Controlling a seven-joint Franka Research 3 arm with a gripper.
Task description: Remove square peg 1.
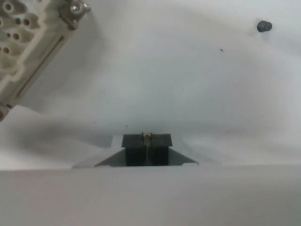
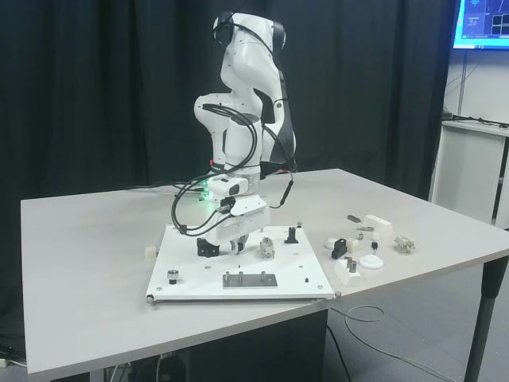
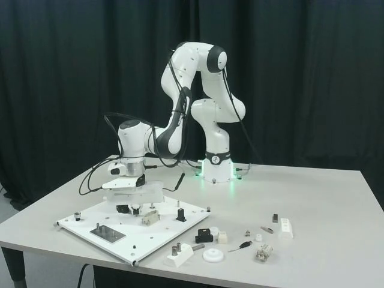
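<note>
My gripper (image 1: 147, 157) looks pinched on a small peg (image 1: 147, 136), just above the white board (image 2: 238, 274). I judge extraction underway; carrying it clear remains.

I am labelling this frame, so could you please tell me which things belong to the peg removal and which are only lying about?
Belongs to the job:
- black two-fingered gripper, shut on the small grey square peg
- flat white assembly board

Lying about:
- white multi-pin connector block on the board
- grey metal plate with two pins
- loose white and black parts on the grey table
</note>
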